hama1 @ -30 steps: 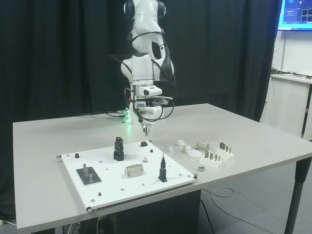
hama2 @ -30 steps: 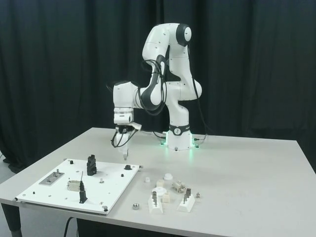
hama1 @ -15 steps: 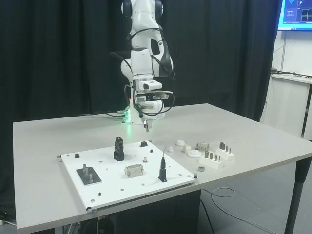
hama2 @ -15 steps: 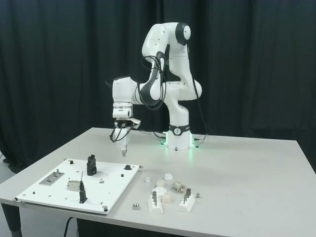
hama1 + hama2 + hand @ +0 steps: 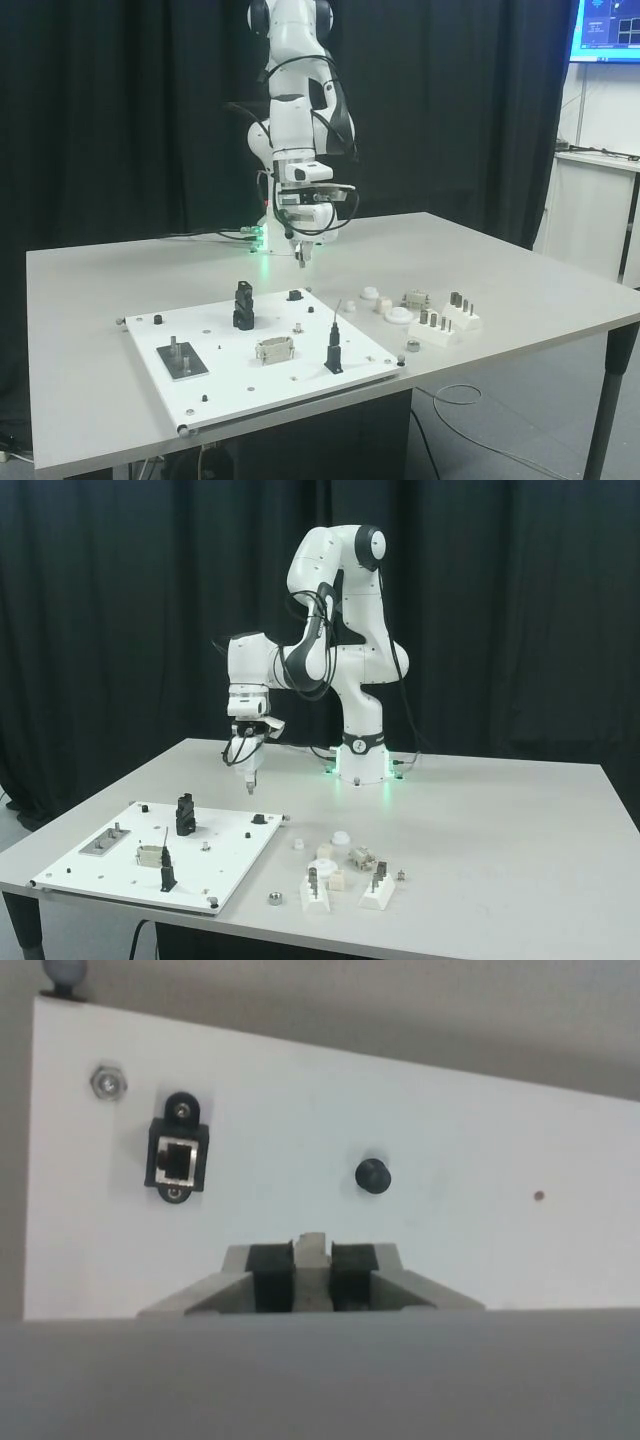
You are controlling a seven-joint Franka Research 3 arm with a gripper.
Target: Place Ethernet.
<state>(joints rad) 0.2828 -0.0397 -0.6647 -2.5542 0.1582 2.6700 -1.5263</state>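
My gripper is shut on a small pale Ethernet plug, which shows between the two black pads. In the wrist view the black Ethernet socket is screwed to the white board, off to one side of the plug and apart from it. From the first room view, the gripper hangs well above the board's far edge, over the socket. The second room view shows the same: gripper high above the socket.
On the board stand a black upright block, a grey connector housing, a black stand with a thin pin and a metal plate with pegs. White fixtures with pegs and a nut lie beside it.
The gripper has risen with the plug still in it, moving up and slightly back from the board. Nothing on the board has moved.
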